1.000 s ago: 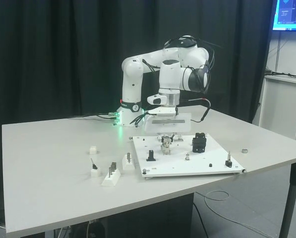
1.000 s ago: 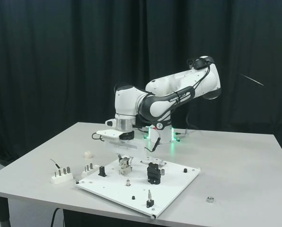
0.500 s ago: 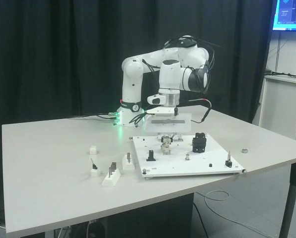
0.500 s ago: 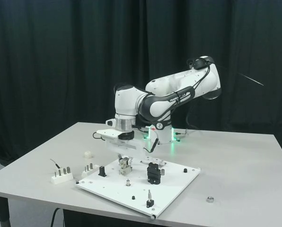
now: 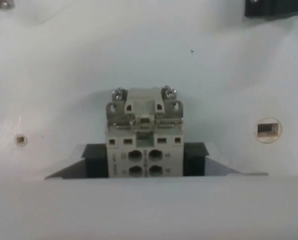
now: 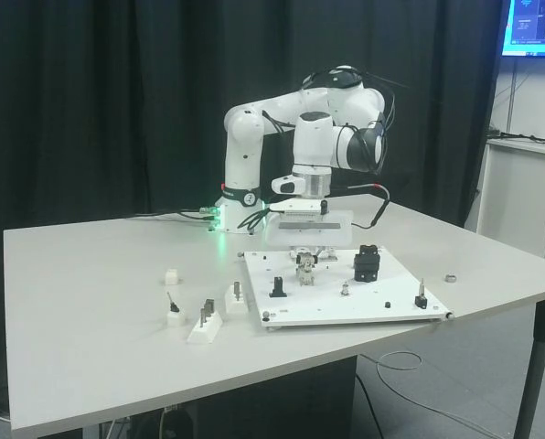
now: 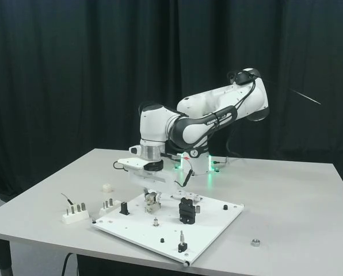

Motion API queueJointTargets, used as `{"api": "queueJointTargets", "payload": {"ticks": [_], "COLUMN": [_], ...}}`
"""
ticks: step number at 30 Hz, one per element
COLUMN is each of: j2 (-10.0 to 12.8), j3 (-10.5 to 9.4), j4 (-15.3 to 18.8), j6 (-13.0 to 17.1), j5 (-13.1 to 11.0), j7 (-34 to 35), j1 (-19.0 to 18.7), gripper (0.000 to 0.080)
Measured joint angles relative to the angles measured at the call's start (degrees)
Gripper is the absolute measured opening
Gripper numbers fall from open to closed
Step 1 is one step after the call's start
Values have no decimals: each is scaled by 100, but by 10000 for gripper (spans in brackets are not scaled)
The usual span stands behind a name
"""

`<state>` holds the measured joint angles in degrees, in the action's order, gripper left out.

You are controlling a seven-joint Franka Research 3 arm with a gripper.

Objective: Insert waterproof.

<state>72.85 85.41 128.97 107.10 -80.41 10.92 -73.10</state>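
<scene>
Waterproof connector (image 5: 144, 142) is what I take the pale, boxy plug with four round ports and a metal latch on top to be, and it sits straight under the arm's wrist, on the white board (image 6: 382, 297) near the table's front edge. From where I stand, the gripper (image 6: 306, 252) hangs directly above it, so the line between them is plain vertical, with no sideways offset that I can make out in either room view. Whether the fingers actually touch the connector or float just over it, I cannot tell; the wide white plate under the wrist hides them.

Looking down past the wrist, the connector lies centred, its latch end pointing away and its port face turned toward the camera, with dark blocks flanking it on both sides. Its long axis runs fore and aft in that view, square to the board's edges as far as I can judge.

Well apart on the board stands a black clamp-like fixture (image 6: 367, 263). There is only the one arm, so my guess is that any coming move runs straight along the vertical.
</scene>
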Motion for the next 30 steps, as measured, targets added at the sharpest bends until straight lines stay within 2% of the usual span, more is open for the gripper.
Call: {"api": "queueJointTargets", "payload": {"ticks": [23,24,25,26,30], "j2": [-25,-31,-36,-38,-38], "j3": [3,5,9,18,94], "j4": [-58,-62,-63,-63,-55], "j6": [-13,-14,-15,-18,-49], "j5": [-3,-2,1,7,97], "j7": [-67,-59,-52,-48,-40], "j1": [-30,-30,-30,-30,-29], "gripper": [310,553,553,750,750]}}
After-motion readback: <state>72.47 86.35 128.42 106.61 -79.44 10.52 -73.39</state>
